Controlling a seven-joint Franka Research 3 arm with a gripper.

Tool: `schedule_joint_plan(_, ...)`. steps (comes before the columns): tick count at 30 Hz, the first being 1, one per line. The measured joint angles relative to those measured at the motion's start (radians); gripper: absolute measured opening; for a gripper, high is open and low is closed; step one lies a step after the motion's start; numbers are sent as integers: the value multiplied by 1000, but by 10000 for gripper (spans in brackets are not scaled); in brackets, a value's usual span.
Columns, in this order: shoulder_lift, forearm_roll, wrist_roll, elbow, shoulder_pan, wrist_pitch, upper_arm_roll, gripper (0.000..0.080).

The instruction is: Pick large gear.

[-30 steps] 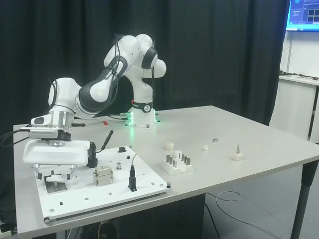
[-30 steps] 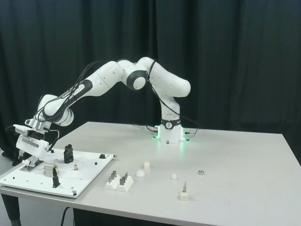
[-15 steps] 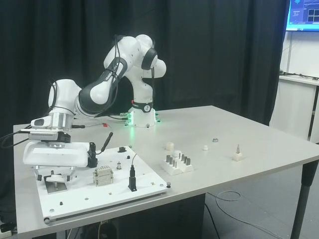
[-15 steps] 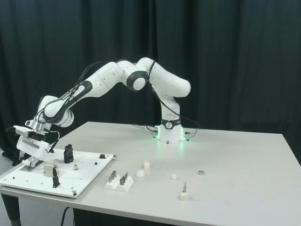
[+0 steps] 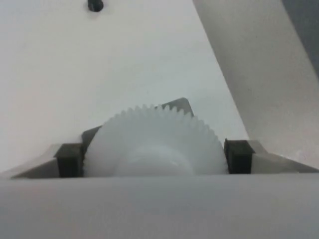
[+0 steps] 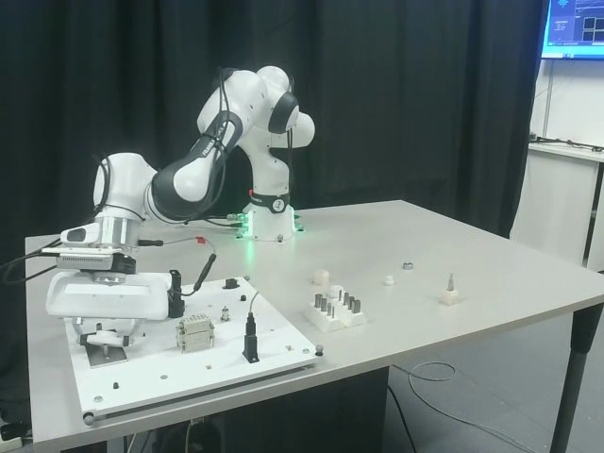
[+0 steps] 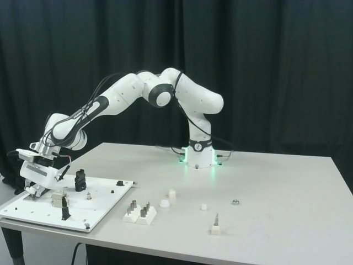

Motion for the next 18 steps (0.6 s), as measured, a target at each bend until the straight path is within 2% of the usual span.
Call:
schedule_joint_plan(1, 0, -3, 0, 0, 0, 0, 0, 774)
schedule_joint_plan(2, 0, -4, 0, 0, 0, 0, 0, 594)
schedule_joint_plan(13, -12, -21, 4, 0, 7, -9, -10, 599)
schedule_joint_plan(18, -32, -51, 25, -2, 16, -35, -32, 599)
